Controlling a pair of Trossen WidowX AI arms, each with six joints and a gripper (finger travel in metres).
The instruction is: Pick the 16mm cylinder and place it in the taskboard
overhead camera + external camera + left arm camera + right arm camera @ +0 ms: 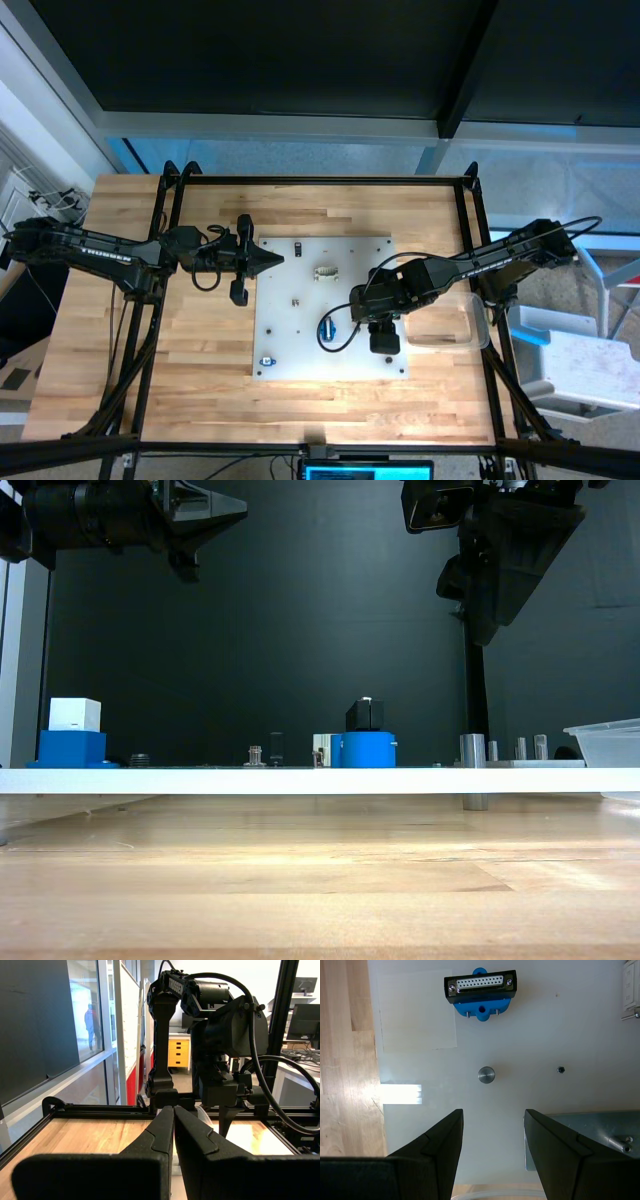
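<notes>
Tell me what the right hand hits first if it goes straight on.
Probably the flat white square taskboard, at or just beside the small round grey metal peg set in it; depth is unclear. The right hand hangs open above it; the left hand is shut, raised over the board's left edge.

The wooden table [150, 380] carries the white taskboard [300, 330] at its middle (lying flat), with a clear tray [478, 335] just beside its right edge. The left gripper [277, 259] hangs over the board's left edge, and the right gripper [384, 343] over its right side.
</notes>
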